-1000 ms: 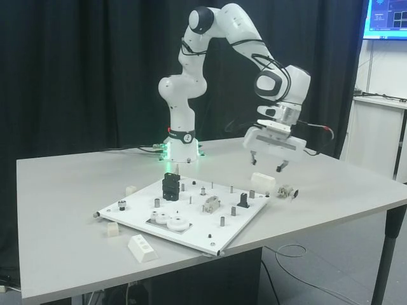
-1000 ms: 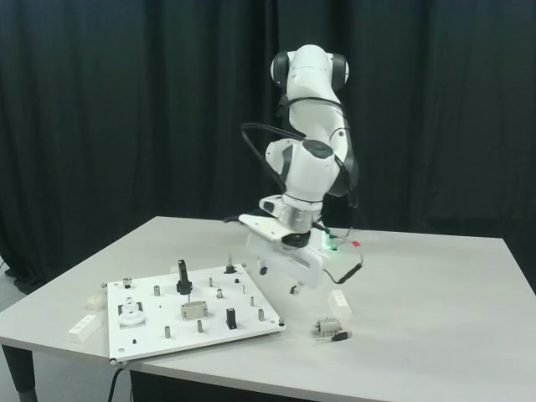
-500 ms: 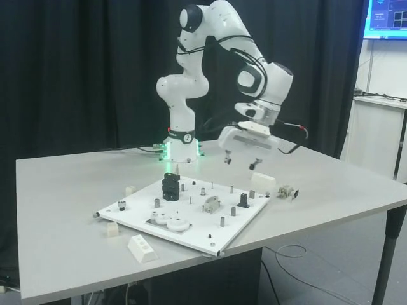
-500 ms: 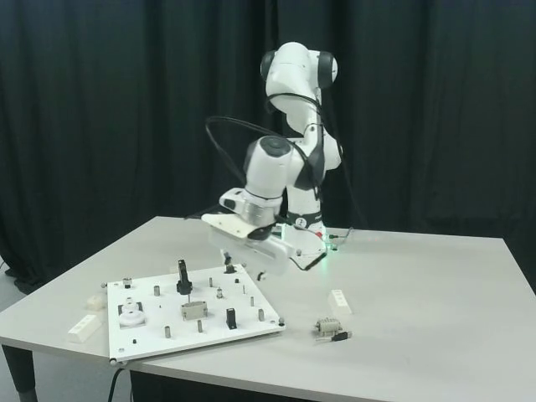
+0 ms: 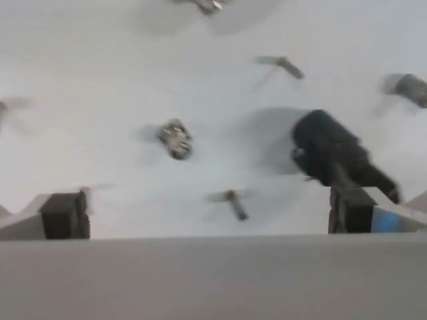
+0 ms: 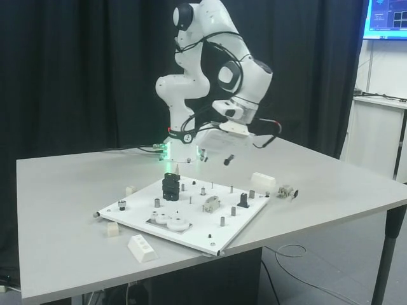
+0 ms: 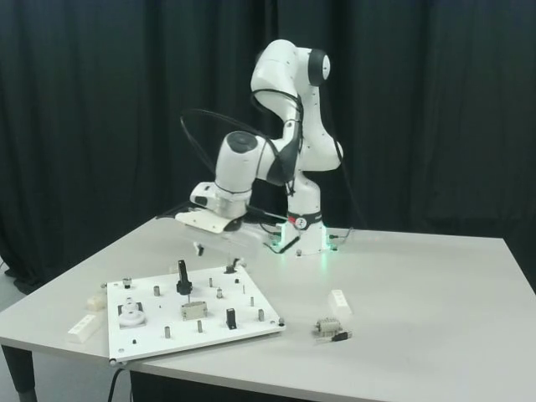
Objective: Remove D-SUB.
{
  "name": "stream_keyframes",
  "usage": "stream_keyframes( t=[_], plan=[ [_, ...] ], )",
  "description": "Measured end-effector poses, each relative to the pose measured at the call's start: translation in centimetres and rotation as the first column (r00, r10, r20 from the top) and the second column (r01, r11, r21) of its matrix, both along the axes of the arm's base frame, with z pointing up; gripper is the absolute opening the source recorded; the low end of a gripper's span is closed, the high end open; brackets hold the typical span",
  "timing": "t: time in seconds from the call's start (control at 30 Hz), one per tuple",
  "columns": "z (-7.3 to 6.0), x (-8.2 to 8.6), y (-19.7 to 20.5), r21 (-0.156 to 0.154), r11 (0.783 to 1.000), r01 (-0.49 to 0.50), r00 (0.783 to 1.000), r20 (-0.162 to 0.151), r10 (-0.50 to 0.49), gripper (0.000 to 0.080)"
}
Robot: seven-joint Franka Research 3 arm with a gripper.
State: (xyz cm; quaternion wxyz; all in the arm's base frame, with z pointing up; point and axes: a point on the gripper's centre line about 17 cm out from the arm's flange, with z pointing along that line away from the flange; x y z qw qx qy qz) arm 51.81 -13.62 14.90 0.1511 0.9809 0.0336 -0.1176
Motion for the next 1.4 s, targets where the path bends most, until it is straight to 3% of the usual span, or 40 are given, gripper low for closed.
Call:
stream_keyframes(
  t=[0.33,0.7,0.93,1.17,1.4],
  plan=[
    [0.9,-1.6,-5.6,0.049,0.99,-0.13,0.989,-0.057,0.133,0.08],
    [1.0,-2.8,-9.6,0.132,0.944,-0.304,0.943,-0.1,0.318,0.08],
    [0.0,-3.1,-10.8,0.19,0.886,-0.424,0.886,-0.118,0.449,0.08],
    [-1.7,-3.2,-11.8,0.247,0.8,-0.547,0.796,-0.14,0.588,0.08],
    [-3.2,-3.2,-12.6,0.263,0.765,-0.588,0.759,-0.147,0.634,0.08]
  ],
)
